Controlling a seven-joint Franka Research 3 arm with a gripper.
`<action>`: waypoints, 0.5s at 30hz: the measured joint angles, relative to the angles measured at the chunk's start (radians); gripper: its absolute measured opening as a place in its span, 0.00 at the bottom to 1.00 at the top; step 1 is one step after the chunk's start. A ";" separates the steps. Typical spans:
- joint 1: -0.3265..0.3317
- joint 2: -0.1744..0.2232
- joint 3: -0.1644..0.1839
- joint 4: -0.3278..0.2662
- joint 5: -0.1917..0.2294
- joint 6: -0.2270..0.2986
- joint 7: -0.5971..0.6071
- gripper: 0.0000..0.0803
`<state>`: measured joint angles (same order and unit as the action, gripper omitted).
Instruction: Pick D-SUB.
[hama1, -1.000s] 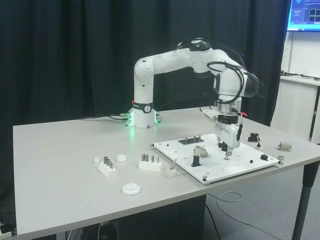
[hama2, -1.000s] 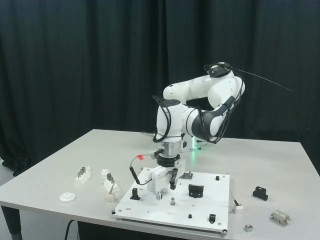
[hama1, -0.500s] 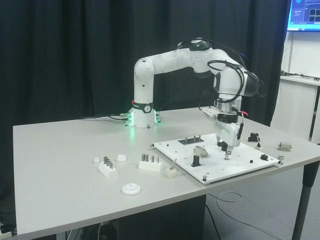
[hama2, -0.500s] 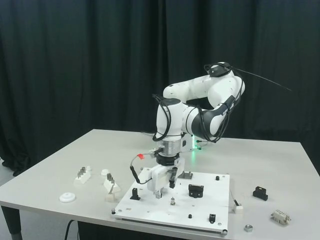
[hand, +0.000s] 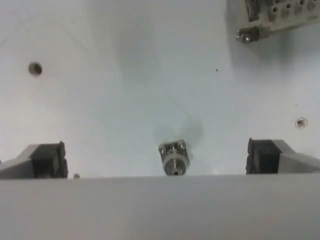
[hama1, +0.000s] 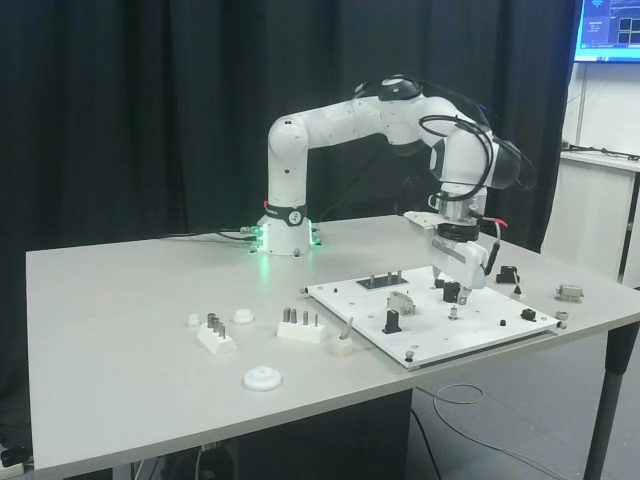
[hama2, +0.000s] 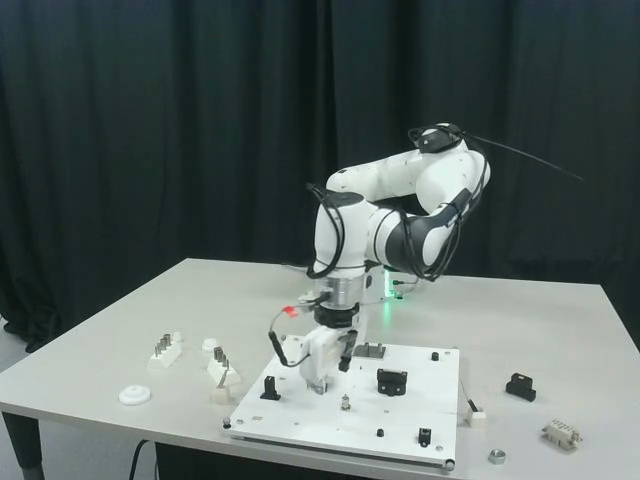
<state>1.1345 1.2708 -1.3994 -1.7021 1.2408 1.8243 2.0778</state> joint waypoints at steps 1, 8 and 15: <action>0.000 0.000 -0.002 0.005 -0.001 -0.005 -0.003 1.00; 0.002 -0.008 -0.009 0.054 -0.003 -0.039 -0.021 1.00; 0.007 -0.026 -0.011 0.128 -0.004 -0.084 -0.065 1.00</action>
<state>1.1413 1.2453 -1.4100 -1.5739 1.2364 1.7401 2.0131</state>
